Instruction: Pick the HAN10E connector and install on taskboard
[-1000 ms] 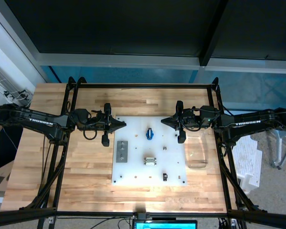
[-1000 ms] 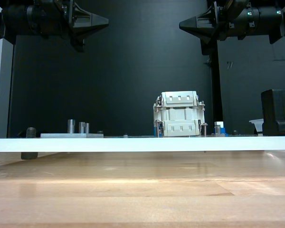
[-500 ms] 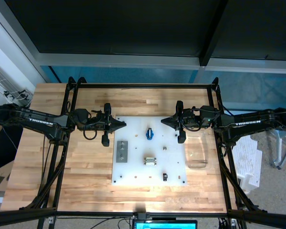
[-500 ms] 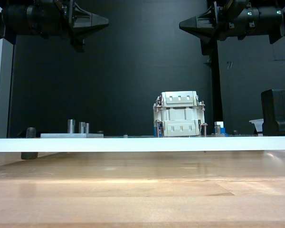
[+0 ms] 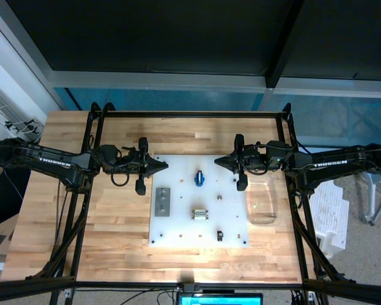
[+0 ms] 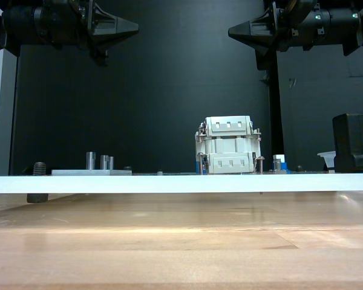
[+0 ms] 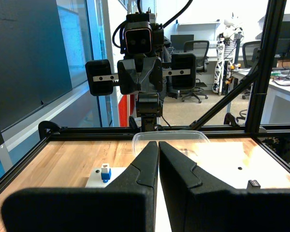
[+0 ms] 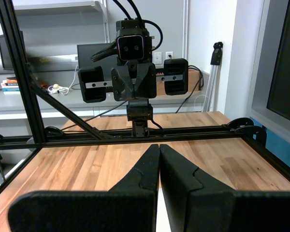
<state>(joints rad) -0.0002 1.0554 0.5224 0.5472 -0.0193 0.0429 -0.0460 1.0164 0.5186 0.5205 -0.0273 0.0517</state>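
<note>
Starting at the near edge: the wood table [image 5: 114, 216] has the white board [image 5: 178, 230] lying flat on it, roughly centered. Closest thing on the board is a small black part [image 5: 220, 236], near the front and a bit right of center. Just behind that, around the middle of the board, is the connector [image 5: 200, 215]. From the low view the connector [image 6: 227, 145] stands upright on the board's surface, beige and two-tiered, with little metal screws at its ends. Nothing is touching it.

To its left there's the grey block [image 5: 162, 202] lying flat with two pins sticking up. Farther back is the blue knob [image 5: 199, 178]. Off the board's right edge sits a clear tray [image 5: 261, 203] on the table.

Both arms are up at the board's far end, high above it and well apart from the connector. The left gripper [image 5: 165, 166] hovers over the far-left corner and points inward. The right gripper [image 5: 217, 161] hovers over the far-right part and points back at it, with a gap between the two tips. In the wrist views, the left gripper [image 7: 158, 144] and the right gripper [image 8: 159, 146] both have their fingers pressed together, pinching nothing.
</note>
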